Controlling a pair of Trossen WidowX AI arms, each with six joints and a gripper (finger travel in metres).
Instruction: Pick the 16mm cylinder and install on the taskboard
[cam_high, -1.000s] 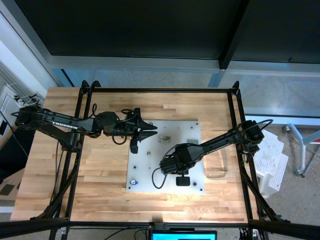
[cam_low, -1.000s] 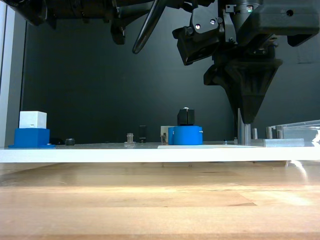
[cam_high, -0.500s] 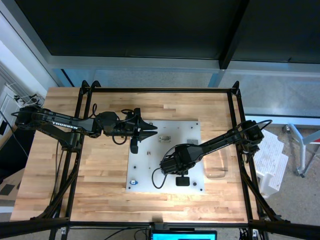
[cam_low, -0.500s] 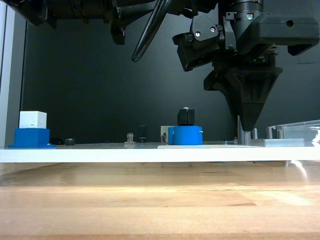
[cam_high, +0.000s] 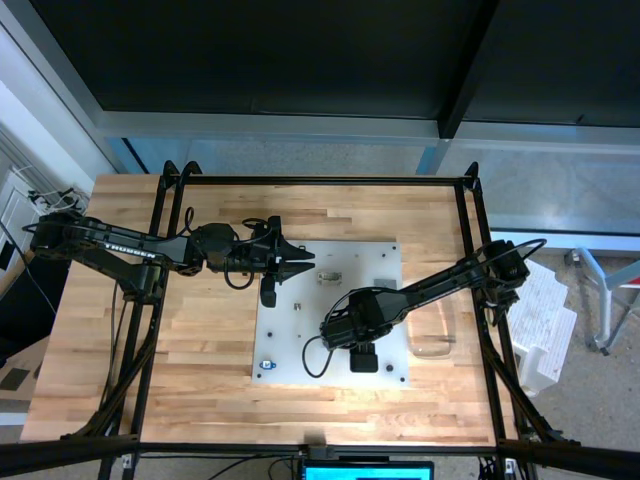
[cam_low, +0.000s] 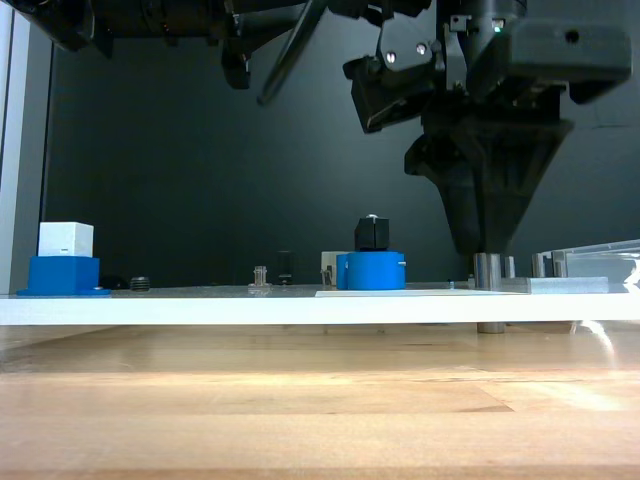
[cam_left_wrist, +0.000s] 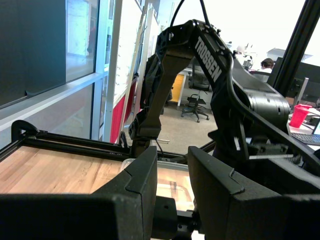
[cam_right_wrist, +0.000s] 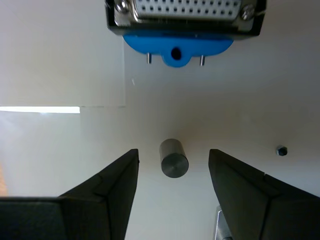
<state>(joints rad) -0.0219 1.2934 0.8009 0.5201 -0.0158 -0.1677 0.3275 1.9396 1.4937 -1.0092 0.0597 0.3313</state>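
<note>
The 16mm cylinder (cam_right_wrist: 173, 158) is a short silvery peg standing upright in a hole of the white taskboard (cam_high: 300, 340). In the low view the cylinder (cam_low: 487, 271) rises a little above the taskboard (cam_low: 200, 305) and its lower end shows beneath it. My right gripper (cam_right_wrist: 173, 153) points straight down over it and is open, with a gap between the peg and each of its fingers (cam_right_wrist: 105, 192). The right gripper (cam_low: 487, 243) hovers just above the peg's top. My left gripper (cam_high: 297, 264) hangs over the board's far left edge, fingers (cam_left_wrist: 137, 182) slightly apart and holding nothing.
A blue connector with a multi-pin socket (cam_right_wrist: 177, 45) lies just beyond the peg. A blue round part (cam_low: 375, 270) and a blue base with a white cube (cam_low: 65, 262) stand on the board. A clear plastic tray (cam_high: 437, 330) lies right of the board. Black frame rails (cam_high: 155, 300) border the table.
The right gripper lowered the cylinder into the board's hole, so its end now shows below the plate, then opened and let go. The left arm stayed where it was.
</note>
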